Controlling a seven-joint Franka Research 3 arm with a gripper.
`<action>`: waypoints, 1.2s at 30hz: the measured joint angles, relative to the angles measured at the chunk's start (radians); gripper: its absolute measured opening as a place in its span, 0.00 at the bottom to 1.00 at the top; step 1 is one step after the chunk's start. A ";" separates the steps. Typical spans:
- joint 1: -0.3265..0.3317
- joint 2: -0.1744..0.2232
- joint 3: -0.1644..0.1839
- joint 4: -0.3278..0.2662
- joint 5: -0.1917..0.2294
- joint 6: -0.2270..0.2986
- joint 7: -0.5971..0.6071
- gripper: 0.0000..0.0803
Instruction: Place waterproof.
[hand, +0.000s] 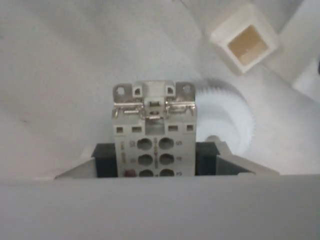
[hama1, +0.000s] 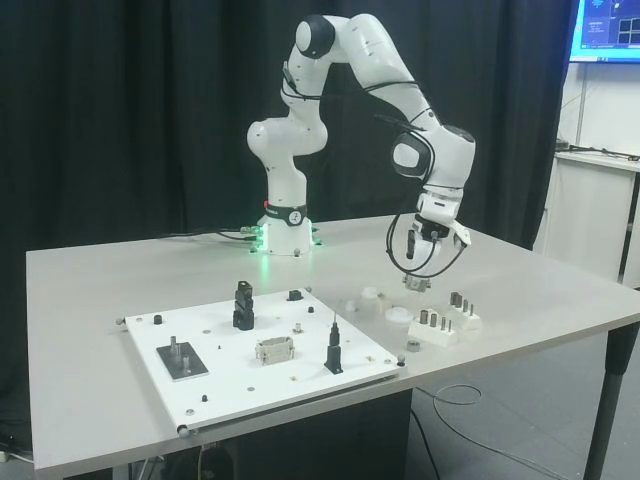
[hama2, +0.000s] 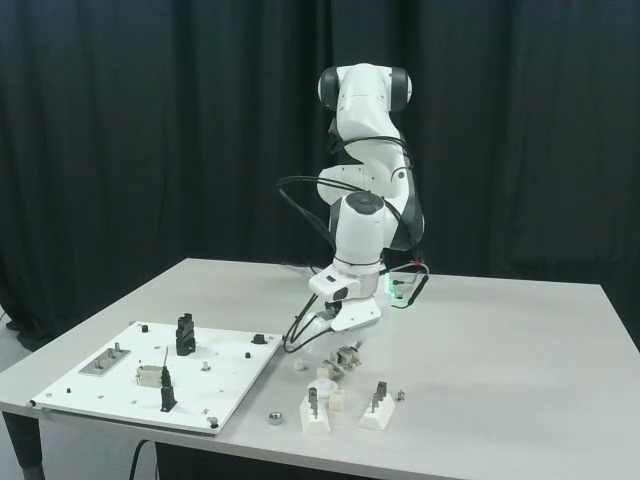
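The arm (hama1: 375, 75) is white with rounded segments, black joint bands, looping black cables (hama2: 300, 205), and seemingly a green-lit base (hama1: 283, 238).

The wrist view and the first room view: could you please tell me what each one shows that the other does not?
Only the wrist view shows detail: the connector with metal clips and round sockets, gripped in the hand, above a white gear and a white square hollow block.

Only the first room view shows the whole white arm, the white board with its black fixtures, and the peg holder.

Both show the hand holding the connector above the grey table.
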 joint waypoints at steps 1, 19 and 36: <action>0.000 0.000 0.002 -0.003 0.001 0.000 0.000 0.39; 0.003 0.004 0.040 -0.071 0.006 0.083 0.021 0.39; 0.003 0.004 0.042 -0.138 -0.004 0.174 0.029 0.39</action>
